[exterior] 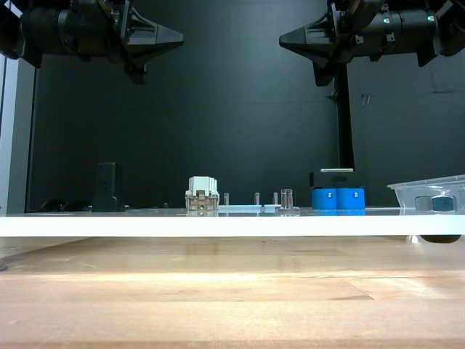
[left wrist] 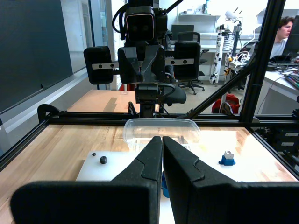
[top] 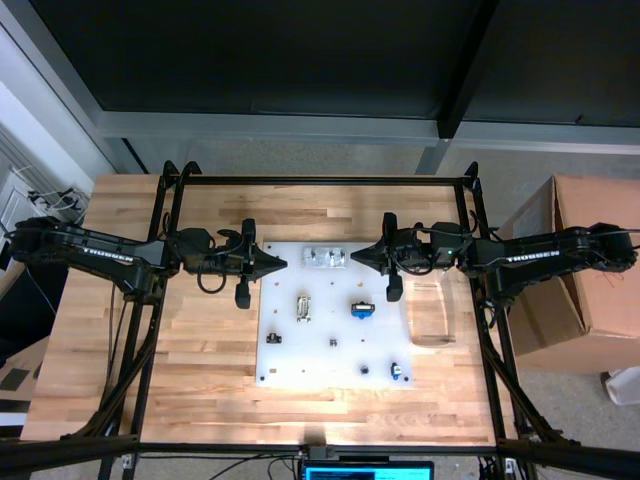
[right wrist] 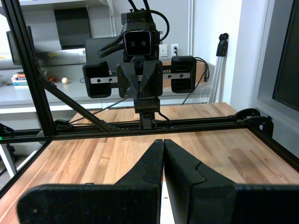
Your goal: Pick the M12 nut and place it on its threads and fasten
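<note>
Both closed, left tool (top: 283, 263) and right tool (top: 355, 257) hover above wooden table (top: 200, 380).

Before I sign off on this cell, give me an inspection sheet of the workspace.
Surface: wooden table, white board on it.
Job's things: nut seemingly on its stud; how far down, cannot tell.
Clutter: clear tray, blue block, white connector.
Grippers: left gripper and right gripper shut, empty, high over the board's far edge.
Cables: black loop hanging by left gripper.
Surroundings: cardboard box, black frame.
</note>
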